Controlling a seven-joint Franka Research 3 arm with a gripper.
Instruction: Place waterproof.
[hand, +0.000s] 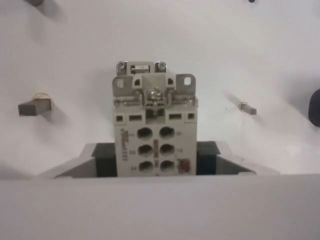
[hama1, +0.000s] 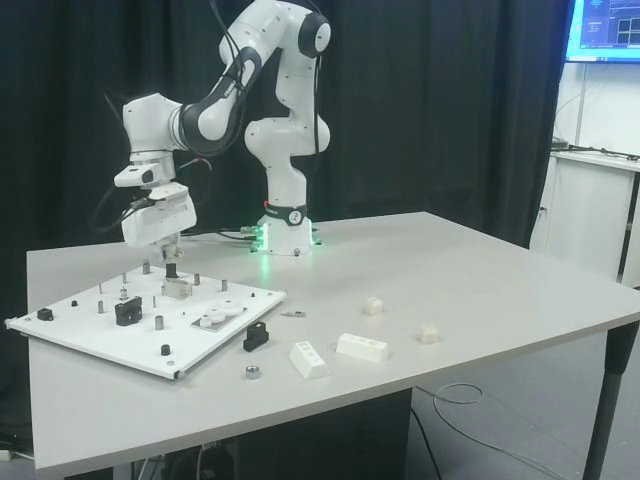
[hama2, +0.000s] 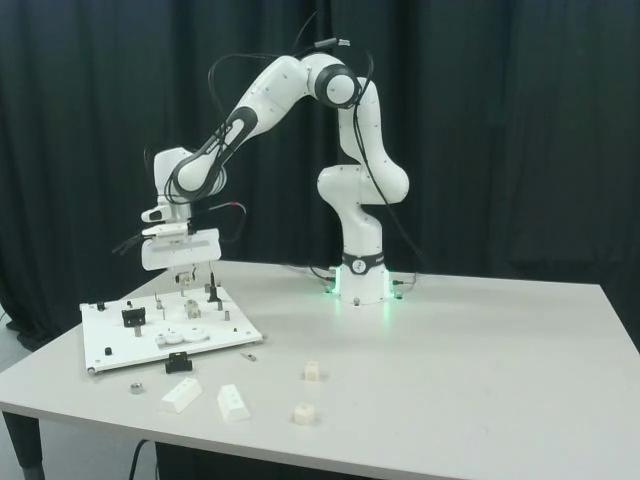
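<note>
We judge the placing nearly done: our claw (hama1: 171, 262) hovers just above the waterproof connector (hand: 154, 135), which already sits on the white board (hama1: 150, 330) on the counter (hama1: 480, 280). We cannot tell the claw's state; withdrawal is left.

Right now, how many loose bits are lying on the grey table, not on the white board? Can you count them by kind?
long white blocks: 2
small cubes: 2
black block: 1
small grey ring: 1
small grey pin: 1
Total: 7
</note>
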